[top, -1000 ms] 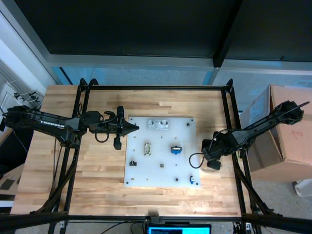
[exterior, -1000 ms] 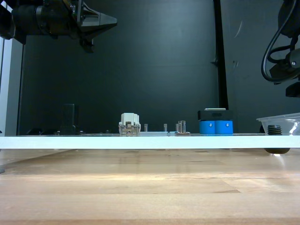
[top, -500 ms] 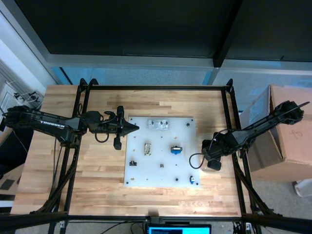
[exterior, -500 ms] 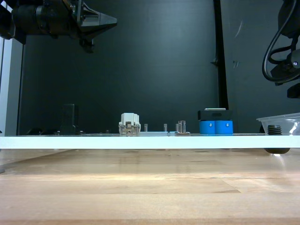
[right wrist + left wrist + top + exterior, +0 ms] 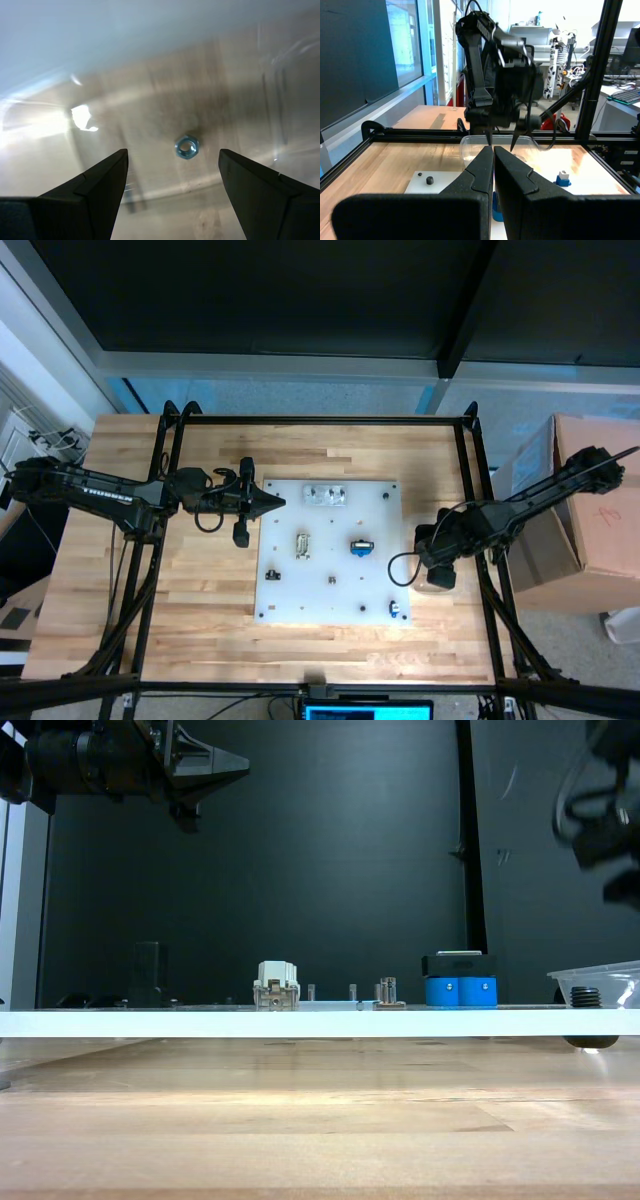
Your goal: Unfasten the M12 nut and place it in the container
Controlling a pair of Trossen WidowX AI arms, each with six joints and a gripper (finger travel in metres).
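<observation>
The wooden surface (image 5: 190,610) is carrying the white board (image 5: 300,595); the clear container (image 5: 605,978) is sitting just beside the board's near right edge; the left hand (image 5: 276,502) is hovering high over the board's far left corner, its fingers pressed together; the right hand (image 5: 501,145) is hanging directly above the container, pointing down into it, its fingers spread wide; the black stud (image 5: 586,995) is standing bare, ribs showing; the M12 nut (image 5: 186,147) is lying free and flat on the container's floor, below the gap between the right hand's fingers, touching neither.
</observation>
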